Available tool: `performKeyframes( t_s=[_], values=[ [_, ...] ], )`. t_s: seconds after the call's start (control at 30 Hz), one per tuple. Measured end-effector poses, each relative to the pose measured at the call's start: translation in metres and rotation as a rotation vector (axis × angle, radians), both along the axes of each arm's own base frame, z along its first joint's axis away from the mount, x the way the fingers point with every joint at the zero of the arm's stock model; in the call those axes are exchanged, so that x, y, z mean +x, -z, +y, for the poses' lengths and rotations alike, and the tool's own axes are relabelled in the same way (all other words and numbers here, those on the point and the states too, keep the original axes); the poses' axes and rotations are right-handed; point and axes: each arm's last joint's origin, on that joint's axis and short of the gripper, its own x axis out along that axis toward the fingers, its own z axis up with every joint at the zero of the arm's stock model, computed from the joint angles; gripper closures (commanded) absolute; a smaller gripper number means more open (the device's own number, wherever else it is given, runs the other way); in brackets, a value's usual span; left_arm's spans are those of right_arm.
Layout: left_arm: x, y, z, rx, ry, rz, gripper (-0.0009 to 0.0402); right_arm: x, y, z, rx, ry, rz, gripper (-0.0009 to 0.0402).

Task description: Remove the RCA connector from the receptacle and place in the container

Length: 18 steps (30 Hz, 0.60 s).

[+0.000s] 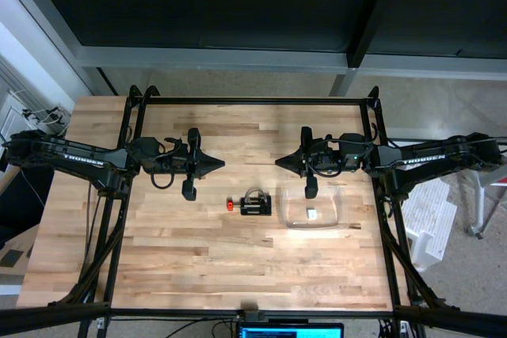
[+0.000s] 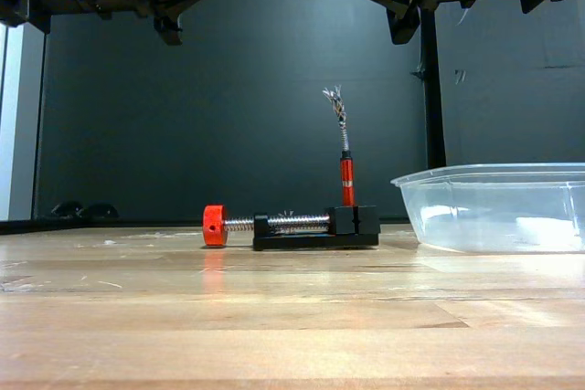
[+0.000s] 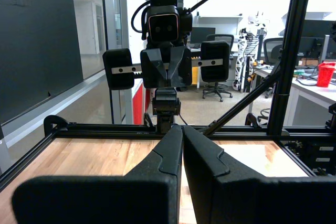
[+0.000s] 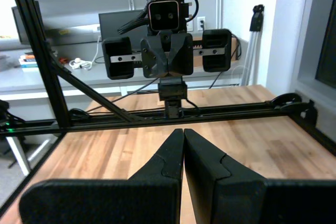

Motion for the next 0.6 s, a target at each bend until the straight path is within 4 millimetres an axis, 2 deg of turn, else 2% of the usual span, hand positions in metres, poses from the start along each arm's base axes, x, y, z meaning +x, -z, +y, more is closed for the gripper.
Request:
performKeyframes(
  t_s=[0.13,0.6],
  values=[
    [0.0,0.0,0.0,0.0,0.0,0.0,0.0393,0.0,0.001,0.003,0.002,-0.009,0.048,0.0393],
    [0.0,0.0,0.0,0.0,0.0,0.0,0.0393,0.008,-0.014,0.012,-0.022,-0.034,0.538,0.0393]
  ],
)
